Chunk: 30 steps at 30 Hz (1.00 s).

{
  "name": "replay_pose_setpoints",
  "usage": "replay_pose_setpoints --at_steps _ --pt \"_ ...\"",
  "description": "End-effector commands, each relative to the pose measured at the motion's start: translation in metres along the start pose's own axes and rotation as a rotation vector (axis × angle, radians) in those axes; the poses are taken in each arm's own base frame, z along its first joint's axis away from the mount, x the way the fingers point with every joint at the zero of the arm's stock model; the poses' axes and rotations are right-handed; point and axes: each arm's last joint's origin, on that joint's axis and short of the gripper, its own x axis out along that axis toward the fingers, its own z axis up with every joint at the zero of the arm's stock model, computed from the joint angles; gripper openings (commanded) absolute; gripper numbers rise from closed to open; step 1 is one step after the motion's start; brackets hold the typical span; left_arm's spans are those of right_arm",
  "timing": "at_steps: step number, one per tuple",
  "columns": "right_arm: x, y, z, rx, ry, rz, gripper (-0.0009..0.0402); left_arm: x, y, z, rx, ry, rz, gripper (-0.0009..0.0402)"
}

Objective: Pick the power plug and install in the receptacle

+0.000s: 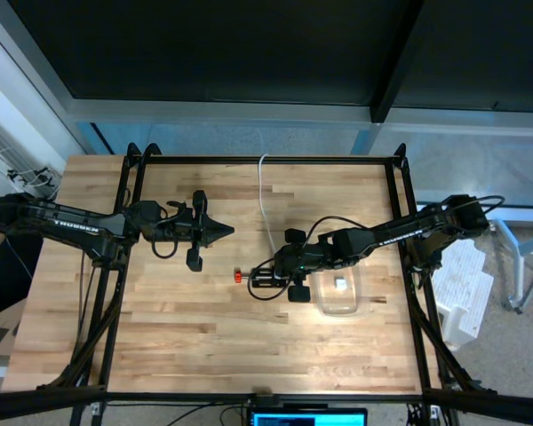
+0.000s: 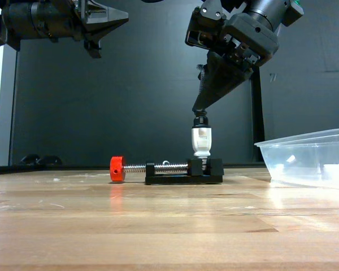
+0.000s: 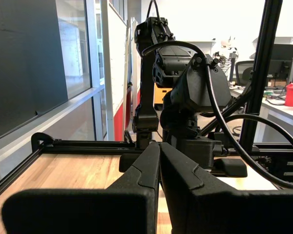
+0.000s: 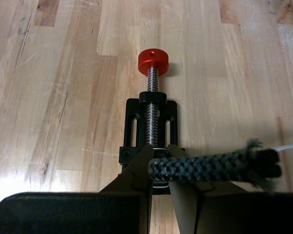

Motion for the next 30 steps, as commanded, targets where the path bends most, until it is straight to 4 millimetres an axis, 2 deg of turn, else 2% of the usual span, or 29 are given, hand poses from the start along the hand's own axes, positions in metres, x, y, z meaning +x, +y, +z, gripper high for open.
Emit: replay_pose_setpoints --at_steps 1,12,23,30 --pt "0.002 0.000 -0.003 -0.004 0.043 -0.004 0.0044 0.000 0.000 0.000 0.000 0.000 0.000 0.0000" --pt "-0.004 0.000 0.003 -0.004 0.031 0.006 0.0061 0.000 0.000 0.000 0.000 0.000 0.000 0.0000" --pt "-0.013 0.000 0.010 0.000 0.017 0.007 0.0156 0.000 0.000 0.000 0.000 0.000 0.000 0.0000" --pt "-0.033 -0.002 0.015 0.005 -0.010 0.011 0.0182 0.000 0.000 0.000 0.000 0.000 0.000 0.0000"
